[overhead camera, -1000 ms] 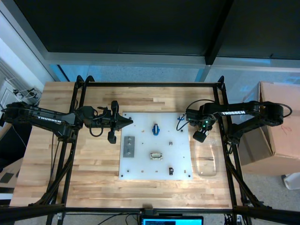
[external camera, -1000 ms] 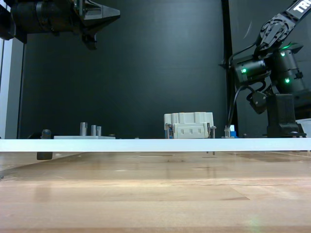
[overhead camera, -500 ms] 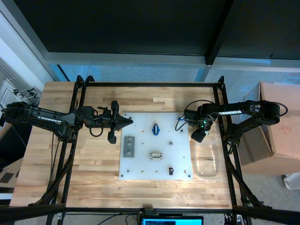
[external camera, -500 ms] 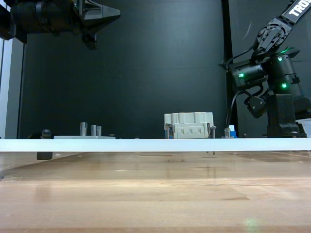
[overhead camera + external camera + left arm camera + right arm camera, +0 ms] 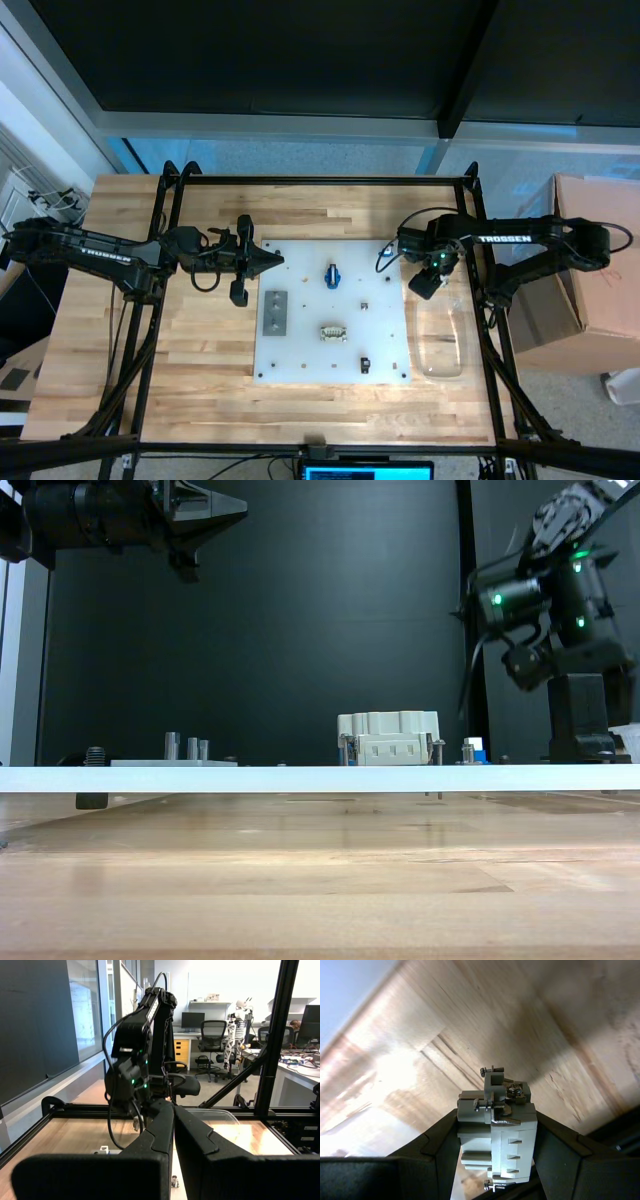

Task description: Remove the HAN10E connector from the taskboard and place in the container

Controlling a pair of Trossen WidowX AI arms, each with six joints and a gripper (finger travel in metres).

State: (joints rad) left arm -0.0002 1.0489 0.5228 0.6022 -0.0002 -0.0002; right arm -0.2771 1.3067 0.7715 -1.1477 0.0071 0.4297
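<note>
Two arms reach in over the wooden surface (image 5: 180, 380) toward a white board (image 5: 300, 350). The right tool (image 5: 424, 287) hangs just past the board's right edge, by the far end of the clear container (image 5: 441, 374). In the low view it sits well above board level (image 5: 522, 666). In the right wrist view, this tool (image 5: 496, 1114) is clamped on a grey connector (image 5: 497, 1132). The connector is squeezed between the two dark fingers (image 5: 442, 1145) and stands on end, with a small screw at its outer tip. Bare wood lies beneath it, so it is held clear of the board and is not in the container.

A second pale connector block (image 5: 334, 333) sits upright on the board near its middle and stands out in the low view (image 5: 388, 738).

The left tool (image 5: 276, 259) hovers over the board's far left corner, pointing toward the right arm. In the low view it is high above the surface (image 5: 236, 512). In the left wrist view its fingers (image 5: 155, 1132) are pressed together with nothing between them. That view also shows the right arm and the container's rim (image 5: 220, 1116).

Also on the board are a grey metal block (image 5: 274, 311) with short posts, a blue part (image 5: 332, 274) and a small black piece (image 5: 366, 363).
</note>
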